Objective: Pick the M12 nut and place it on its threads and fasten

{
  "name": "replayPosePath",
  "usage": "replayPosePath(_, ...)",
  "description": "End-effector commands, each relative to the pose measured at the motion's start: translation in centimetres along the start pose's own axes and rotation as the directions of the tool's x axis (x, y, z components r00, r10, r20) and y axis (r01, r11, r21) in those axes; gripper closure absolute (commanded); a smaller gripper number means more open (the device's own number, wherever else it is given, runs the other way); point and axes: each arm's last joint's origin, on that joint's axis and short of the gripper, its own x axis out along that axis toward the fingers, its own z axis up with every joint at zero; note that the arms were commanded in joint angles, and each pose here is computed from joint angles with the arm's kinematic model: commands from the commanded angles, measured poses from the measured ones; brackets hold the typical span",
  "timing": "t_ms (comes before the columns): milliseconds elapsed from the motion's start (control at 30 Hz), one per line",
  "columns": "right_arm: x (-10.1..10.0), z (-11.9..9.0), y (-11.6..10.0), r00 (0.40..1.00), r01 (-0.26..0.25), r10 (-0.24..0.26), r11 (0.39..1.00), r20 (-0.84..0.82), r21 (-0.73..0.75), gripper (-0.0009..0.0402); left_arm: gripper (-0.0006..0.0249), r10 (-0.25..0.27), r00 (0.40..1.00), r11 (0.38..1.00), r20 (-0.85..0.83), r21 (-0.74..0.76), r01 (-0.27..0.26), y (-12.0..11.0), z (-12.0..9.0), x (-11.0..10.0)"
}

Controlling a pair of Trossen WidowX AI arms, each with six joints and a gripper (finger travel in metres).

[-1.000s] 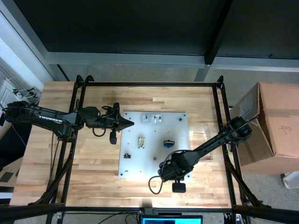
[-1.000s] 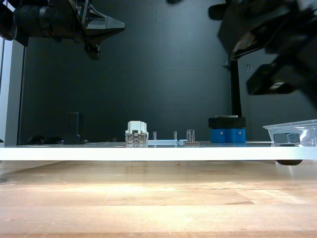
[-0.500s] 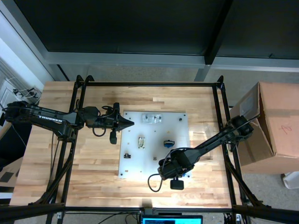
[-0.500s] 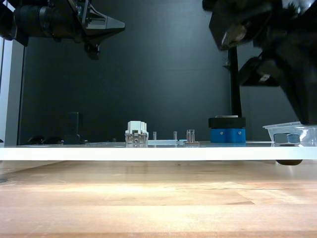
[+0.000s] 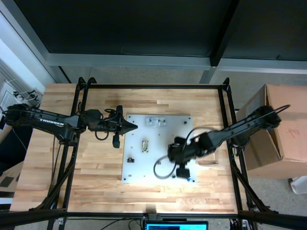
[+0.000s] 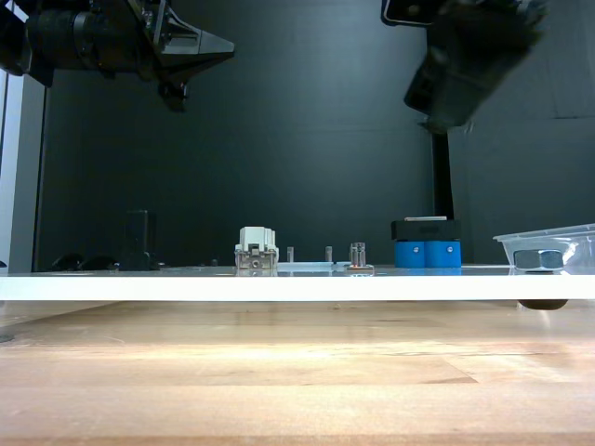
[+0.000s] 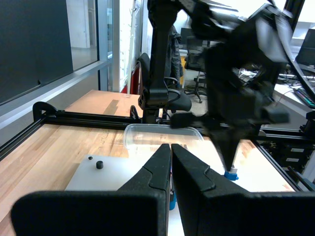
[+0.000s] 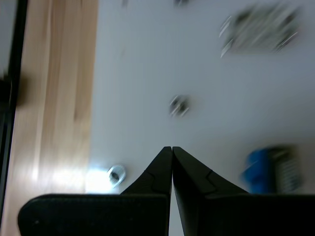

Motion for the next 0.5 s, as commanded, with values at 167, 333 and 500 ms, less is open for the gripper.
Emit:
replayPosePath(167,-4.1,0.4,-4.2,0.942,0.019,-0.011,1.000,0.335,-0.022,0.0394,0.0243,0.000,1.000,1.000,0.000,0.000,0.000,0.0,0.0,0.0)
replayPosePath(333,-6.3,-0.3,-6.2,0.870,0.058,-0.034,0.998,0.492,-0.035,0.0394,0.0243,0.000,1.000,1.000,0.000,0.000,0.000,0.0,0.0,0.0)
replayPosePath(500,-7.9,-1.6,-7.9,0.790,0.091,-0.065,0.996,0.610,-0.012,0.0394,0.0243,0.000,1.000,1.000,0.000,0.000,0.000,0.0,0.0,0.0)
